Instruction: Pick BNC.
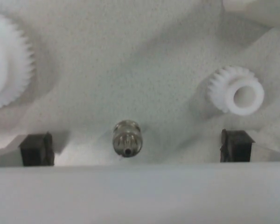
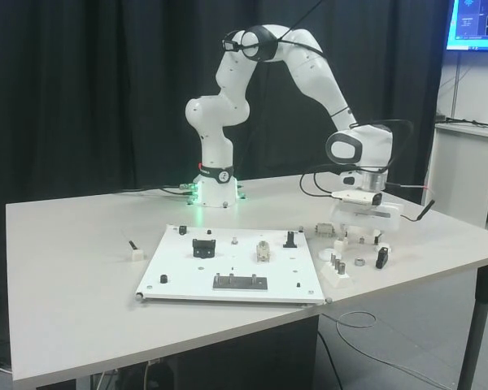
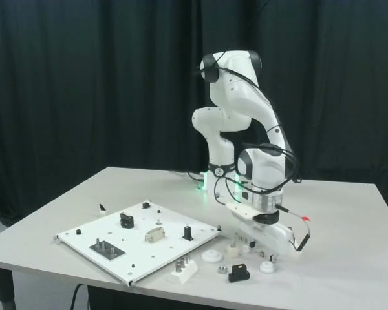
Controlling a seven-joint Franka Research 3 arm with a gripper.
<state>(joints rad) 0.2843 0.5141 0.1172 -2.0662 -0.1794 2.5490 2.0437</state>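
fingers: my gripper (image 1: 135, 148) is spread wide, pads (image 1: 37, 149) well apart, holding nothing | BNC (image 1: 127, 138): on the grey table (image 2: 81, 252), between my fingertips, roughly centred | risk: it looks round, so an uneven close may roll it aside; small white gear (image 1: 236, 90) sits near one finger and could get bumped

Your BNC connector (image 1: 127, 138) is a small metal cylinder with a ribbed collar and a dark bore at its open end. You see it nearly end-on from the wrist camera, lying on the grey surface (image 1: 130, 60). It sits midway between the two black fingertips, touching neither, well apart from both.
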